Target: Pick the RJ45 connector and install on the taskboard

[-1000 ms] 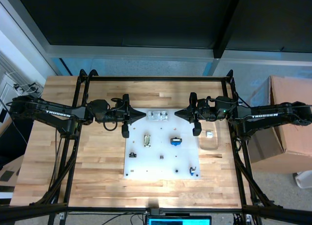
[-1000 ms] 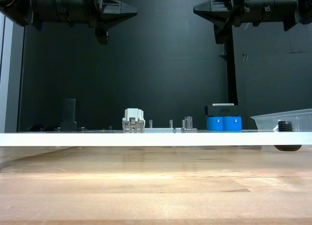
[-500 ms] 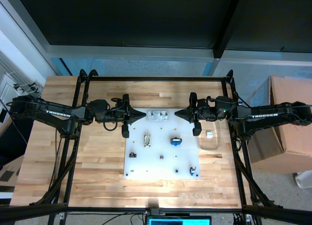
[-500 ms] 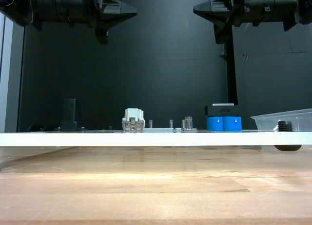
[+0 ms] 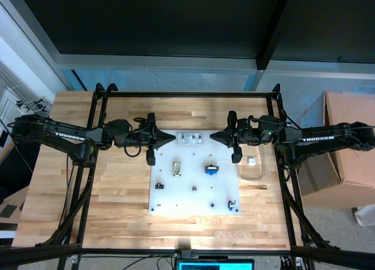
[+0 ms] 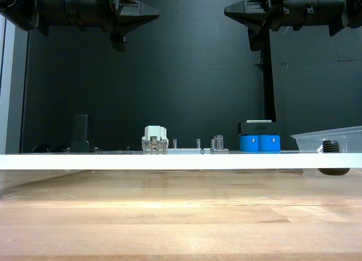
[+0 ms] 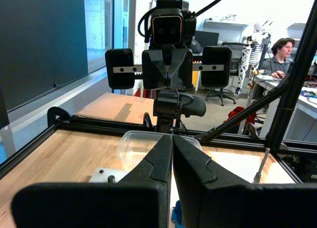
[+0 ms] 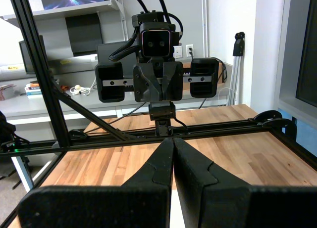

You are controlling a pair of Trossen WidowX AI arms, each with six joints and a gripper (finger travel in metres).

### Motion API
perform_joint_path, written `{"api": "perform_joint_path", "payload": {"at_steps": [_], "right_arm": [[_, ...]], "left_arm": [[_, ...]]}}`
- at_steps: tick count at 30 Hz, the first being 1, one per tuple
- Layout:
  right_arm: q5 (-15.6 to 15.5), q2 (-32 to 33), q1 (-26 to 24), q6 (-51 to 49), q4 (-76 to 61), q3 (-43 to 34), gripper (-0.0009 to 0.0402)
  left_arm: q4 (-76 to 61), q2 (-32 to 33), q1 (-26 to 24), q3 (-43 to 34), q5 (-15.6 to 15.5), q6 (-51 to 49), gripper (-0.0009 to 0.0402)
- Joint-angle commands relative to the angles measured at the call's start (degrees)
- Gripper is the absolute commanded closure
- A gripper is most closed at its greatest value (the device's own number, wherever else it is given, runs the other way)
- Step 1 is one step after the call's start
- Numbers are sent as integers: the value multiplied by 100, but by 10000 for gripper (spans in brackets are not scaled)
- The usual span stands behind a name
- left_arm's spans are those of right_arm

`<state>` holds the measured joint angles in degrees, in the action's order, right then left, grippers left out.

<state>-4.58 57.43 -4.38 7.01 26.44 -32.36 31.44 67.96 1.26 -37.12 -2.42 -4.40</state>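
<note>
left end effector (image 5: 173, 139): clenched, empty, above board (image 5: 176, 197) far-left
right end effector (image 5: 211, 136): clenched, empty, above board far-right
tray (image 5: 253, 176): held white block (image 5: 251, 161)
connector: we couldn't tell where

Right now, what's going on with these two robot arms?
Nothing is being handled. The left gripper and right gripper hang high above the far edge of the white board, tips facing each other, jaws shut and empty. No cable shows at the white block in the clear tray. The top of the blue jack looks grey-covered, so the connector may be in; I cannot tell.
</note>
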Motion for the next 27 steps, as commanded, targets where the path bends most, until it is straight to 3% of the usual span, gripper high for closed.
{"api": "perform_joint_path", "payload": {"at_steps": [1,27], "right_arm": [[0,-2,2,2,0,-2,393],[0,0,2,2,0,-2,393]], "left_arm": [[2,0,2,0,0,2,393],[0,0,0,0,0,2,393]]}}
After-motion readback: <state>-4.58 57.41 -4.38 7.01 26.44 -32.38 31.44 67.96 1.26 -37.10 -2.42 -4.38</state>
